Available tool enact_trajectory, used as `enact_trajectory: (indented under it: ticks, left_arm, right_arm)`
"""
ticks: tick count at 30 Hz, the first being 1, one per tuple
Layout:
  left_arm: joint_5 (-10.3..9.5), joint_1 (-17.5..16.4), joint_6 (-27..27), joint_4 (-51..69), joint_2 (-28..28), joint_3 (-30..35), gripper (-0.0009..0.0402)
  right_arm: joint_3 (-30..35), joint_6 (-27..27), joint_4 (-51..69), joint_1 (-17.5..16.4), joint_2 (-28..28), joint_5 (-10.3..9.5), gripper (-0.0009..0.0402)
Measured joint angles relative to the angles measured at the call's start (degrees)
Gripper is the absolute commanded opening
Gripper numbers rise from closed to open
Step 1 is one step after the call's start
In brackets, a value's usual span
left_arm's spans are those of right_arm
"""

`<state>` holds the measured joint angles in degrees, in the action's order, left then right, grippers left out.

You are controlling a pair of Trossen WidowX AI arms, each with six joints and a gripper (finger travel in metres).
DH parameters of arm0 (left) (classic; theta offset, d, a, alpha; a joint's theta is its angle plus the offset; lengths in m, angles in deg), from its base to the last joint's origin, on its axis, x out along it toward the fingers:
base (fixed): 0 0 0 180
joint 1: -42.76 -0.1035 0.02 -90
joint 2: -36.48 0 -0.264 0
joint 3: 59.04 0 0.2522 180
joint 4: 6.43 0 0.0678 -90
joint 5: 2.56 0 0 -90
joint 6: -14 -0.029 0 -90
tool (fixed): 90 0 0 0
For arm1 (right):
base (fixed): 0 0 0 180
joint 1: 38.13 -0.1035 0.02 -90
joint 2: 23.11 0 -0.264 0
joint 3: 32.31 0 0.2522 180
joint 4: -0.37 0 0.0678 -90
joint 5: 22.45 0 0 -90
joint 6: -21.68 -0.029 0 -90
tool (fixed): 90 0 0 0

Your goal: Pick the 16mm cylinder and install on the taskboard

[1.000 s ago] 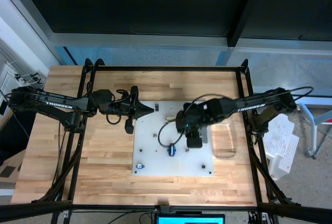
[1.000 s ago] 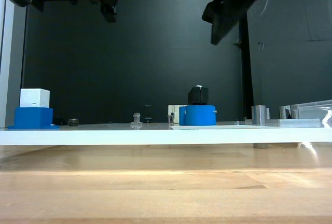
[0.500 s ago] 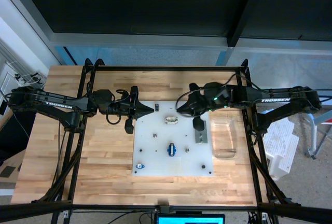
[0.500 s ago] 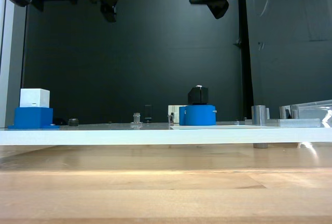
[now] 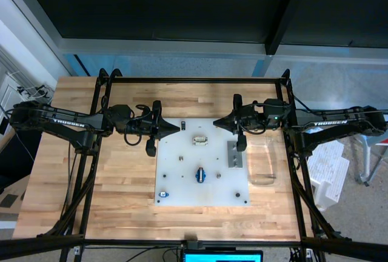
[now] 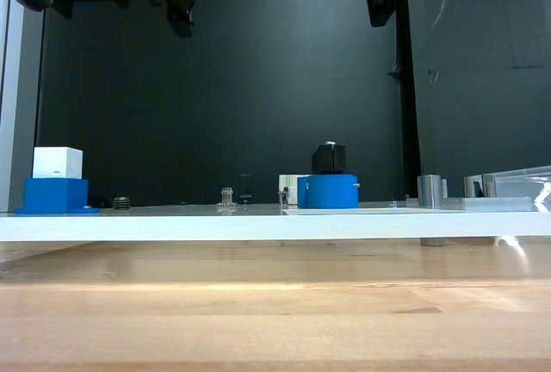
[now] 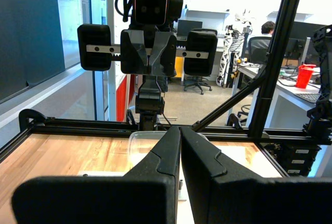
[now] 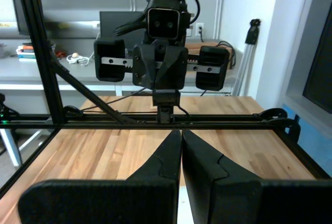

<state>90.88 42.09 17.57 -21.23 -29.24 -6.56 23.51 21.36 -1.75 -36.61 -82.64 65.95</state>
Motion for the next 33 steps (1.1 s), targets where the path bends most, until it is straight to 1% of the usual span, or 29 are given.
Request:
enact_trajectory:
  ticks: [8, 13, 19, 23, 33]
  left_arm:
    - [0.0, 0.0, 0.0, 0.0, 0.0, 0.0, 0.0]
    - [-0.02, 0.0, 0.0, 0.0, 0.0, 0.0, 0.0]
    - [0.0, 0.0, 0.0, 0.0, 0.0, 0.0, 0.0]
    - [0.0, 0.0, 0.0, 0.0, 0.0, 0.0, 0.0]
    - [0.0, 0.0, 0.0, 0.0, 0.0, 0.0, 0.0]
  right_arm:
    - [-6.0, -1.1, -8.9, -0.4, 2.5, 0.04, 0.0]
    - [-8.5, -2.0, -9.4, -0.5, 4.5, -0.07, 0.0]
    - [-8.9, -3.0, -9.3, -0.7, 5.2, -0.15, 0.0]
    - [-8.9, -3.4, -9.3, -0.7, 5.2, -1.03, 0.0]
    - [-8.9, -4.3, -9.0, -0.7, 5.2, -1.03, 0.0]
